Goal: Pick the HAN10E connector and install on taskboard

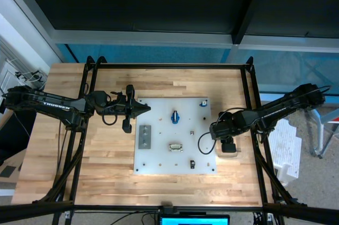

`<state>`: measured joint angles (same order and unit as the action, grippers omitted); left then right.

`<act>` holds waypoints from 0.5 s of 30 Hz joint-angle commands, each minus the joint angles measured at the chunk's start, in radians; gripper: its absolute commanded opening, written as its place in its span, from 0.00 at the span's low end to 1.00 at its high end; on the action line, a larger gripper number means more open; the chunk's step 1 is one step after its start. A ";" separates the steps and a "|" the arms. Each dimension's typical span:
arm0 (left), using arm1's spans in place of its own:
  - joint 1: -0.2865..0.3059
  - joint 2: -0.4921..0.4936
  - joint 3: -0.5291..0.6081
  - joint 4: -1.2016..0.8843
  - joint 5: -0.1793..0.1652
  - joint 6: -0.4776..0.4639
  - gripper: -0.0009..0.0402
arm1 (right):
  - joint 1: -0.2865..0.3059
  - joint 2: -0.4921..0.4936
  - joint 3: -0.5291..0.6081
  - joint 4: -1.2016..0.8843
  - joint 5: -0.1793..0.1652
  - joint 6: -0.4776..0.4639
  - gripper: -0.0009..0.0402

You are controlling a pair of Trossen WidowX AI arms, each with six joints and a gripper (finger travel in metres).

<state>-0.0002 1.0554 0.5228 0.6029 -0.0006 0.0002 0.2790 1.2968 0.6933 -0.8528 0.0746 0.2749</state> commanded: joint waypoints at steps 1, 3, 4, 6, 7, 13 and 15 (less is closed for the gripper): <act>0.000 0.000 0.000 0.000 0.000 0.000 0.02 | 0.000 -0.023 0.055 -0.081 0.000 0.001 0.14; 0.000 0.000 0.000 0.000 0.000 0.000 0.02 | 0.000 -0.037 0.102 -0.140 0.000 0.004 0.13; 0.000 0.000 0.000 0.000 0.000 0.000 0.02 | 0.000 -0.042 0.129 -0.172 0.000 0.004 0.13; 0.000 0.000 0.000 0.000 0.000 0.000 0.02 | 0.000 -0.048 0.180 -0.234 0.002 0.003 0.12; 0.000 0.000 0.000 0.000 0.000 0.000 0.02 | 0.000 -0.051 0.204 -0.262 0.002 0.003 0.12; 0.000 0.000 0.000 0.000 0.000 0.000 0.02 | 0.000 -0.051 0.332 -0.387 0.003 0.004 0.12; 0.000 0.000 0.000 0.000 0.000 0.000 0.02 | 0.000 -0.051 0.357 -0.407 0.003 0.005 0.12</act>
